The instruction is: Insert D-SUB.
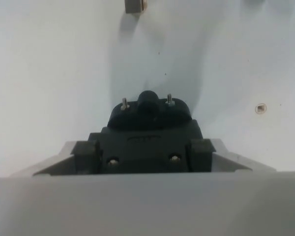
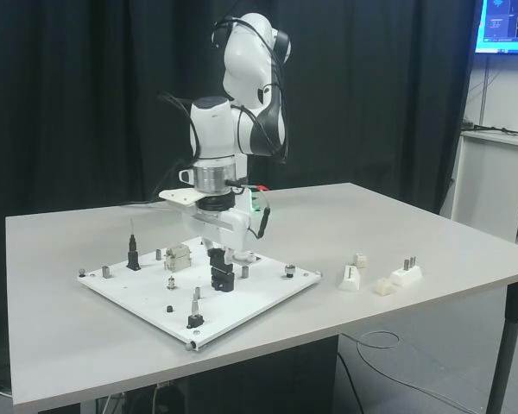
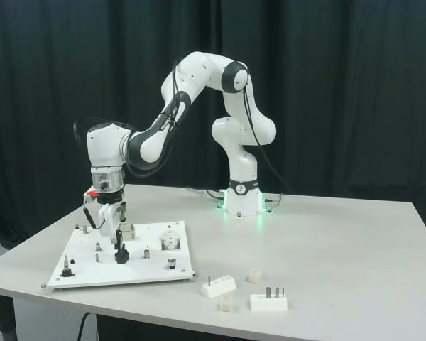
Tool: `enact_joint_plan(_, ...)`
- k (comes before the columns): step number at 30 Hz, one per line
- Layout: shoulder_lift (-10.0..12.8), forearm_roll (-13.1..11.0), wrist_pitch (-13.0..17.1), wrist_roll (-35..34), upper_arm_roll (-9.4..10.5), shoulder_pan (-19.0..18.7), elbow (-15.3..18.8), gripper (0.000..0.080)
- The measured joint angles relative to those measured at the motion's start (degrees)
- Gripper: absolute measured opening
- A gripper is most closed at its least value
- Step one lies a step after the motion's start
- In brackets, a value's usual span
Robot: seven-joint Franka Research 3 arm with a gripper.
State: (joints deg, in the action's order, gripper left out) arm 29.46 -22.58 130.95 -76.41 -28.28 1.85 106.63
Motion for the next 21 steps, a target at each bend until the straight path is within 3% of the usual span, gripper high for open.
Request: enact_joint_plan(21, 0.0, 0.0, -0.7, 0.0, -0.19, 0.0, 0.0, 0.0388)
